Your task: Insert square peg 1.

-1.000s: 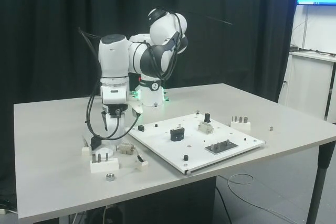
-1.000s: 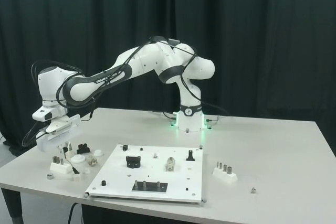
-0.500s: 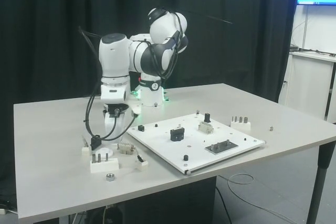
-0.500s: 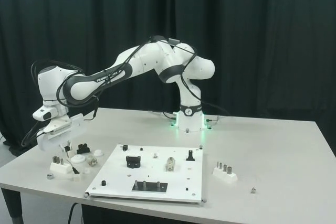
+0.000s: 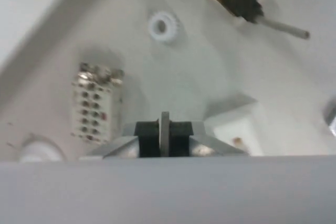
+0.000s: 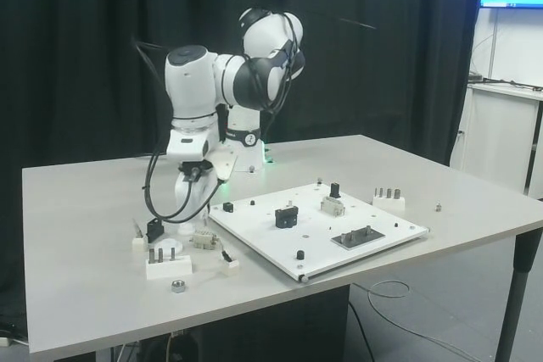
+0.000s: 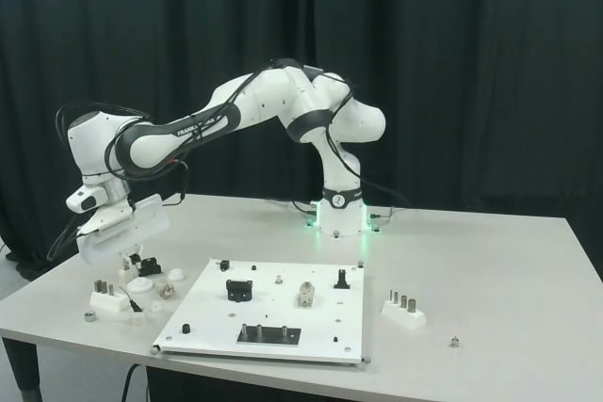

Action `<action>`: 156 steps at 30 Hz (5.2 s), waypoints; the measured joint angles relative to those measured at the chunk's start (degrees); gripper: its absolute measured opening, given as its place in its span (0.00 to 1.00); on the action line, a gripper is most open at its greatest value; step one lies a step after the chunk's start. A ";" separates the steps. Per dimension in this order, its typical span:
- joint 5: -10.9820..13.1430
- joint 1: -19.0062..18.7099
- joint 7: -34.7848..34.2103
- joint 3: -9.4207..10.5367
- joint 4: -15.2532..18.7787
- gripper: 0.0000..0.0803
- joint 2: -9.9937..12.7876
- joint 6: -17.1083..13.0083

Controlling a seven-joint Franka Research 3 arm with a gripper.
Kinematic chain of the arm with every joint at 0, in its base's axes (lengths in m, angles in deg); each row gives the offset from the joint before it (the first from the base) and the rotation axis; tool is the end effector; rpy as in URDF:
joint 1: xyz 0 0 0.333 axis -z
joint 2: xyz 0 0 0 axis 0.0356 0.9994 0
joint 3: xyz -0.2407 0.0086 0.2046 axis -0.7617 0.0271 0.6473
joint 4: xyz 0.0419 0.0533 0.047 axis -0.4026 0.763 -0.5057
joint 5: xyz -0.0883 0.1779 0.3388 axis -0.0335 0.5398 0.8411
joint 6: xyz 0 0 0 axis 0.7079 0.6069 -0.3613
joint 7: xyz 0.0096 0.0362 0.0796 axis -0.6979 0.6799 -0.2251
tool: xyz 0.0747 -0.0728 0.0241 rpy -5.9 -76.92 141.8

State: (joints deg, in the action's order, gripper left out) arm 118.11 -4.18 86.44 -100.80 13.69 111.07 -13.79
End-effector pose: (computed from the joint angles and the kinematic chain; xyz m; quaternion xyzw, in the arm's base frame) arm 0.6205 -0.3820 0.2845 -0.9906 -0.0923 0.0651 0.0772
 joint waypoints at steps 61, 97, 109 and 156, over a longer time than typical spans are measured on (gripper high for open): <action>-29.31 -14.44 -36.77 19.35 61.71 0.04 -51.70 -35.68; -36.75 -21.06 -70.36 19.68 74.90 0.04 -61.34 -43.57; -37.32 -21.11 -70.90 19.91 76.56 0.04 -61.34 -43.57; -29.30 -21.21 -71.54 22.21 78.50 0.04 -59.78 -49.44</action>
State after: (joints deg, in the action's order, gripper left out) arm 88.81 -25.39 14.90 -78.59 92.19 51.30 -63.24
